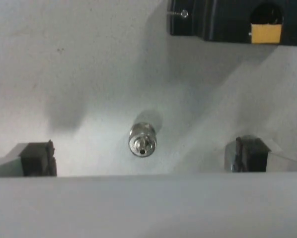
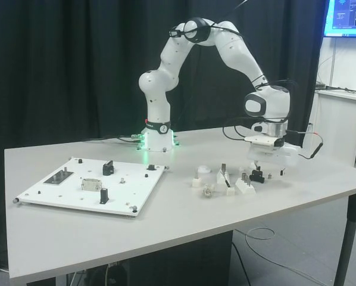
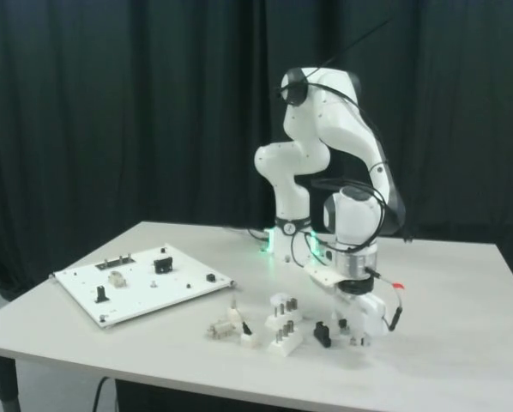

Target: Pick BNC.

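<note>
black curtains (image 3: 111, 112) hang in folds behind the grey counter (image 2: 184, 220), covering the whole back wall in both room views; a lit screen (image 2: 347, 18) shows at the upper corner of the first room view, above a white cabinet (image 2: 339, 125) beyond the counter's far end; a cable (image 2: 267, 250) trails on the floor under the counter's near edge

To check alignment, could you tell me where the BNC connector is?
In the wrist view, the BNC connector stands on the grey table, between the open gripper fingertips.
</note>
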